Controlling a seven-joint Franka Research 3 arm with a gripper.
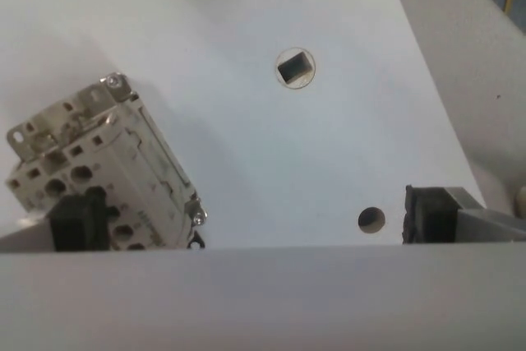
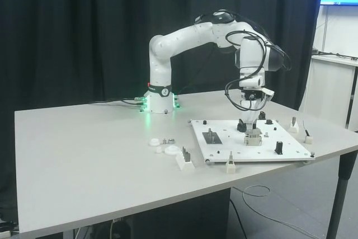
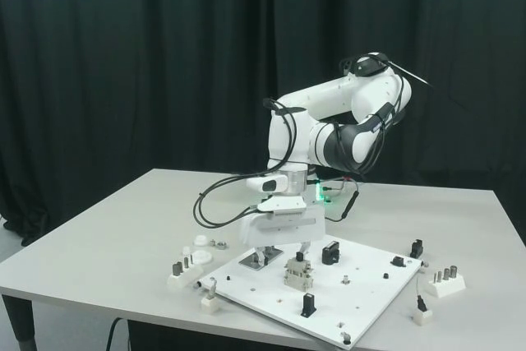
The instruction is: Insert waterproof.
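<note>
Connector block (image 1: 107, 174): sitting upright on the white board (image 1: 246, 22), one black fingertip hanging right in front of its near corner.
Round recess (image 1: 295, 68): lying open on the board with a dark square insert inside; I am judging this the likely seat.
Claw (image 1: 246, 218): hovering low over the board with fingers spread wide apart, gripping nothing.
Waterproof part: not showing between the fingers; I cannot tell which piece on the surface (image 2: 84, 149) it is.
Risk: the fingertip by the block is likely catching it and shoving it if the arm is descending.
</note>
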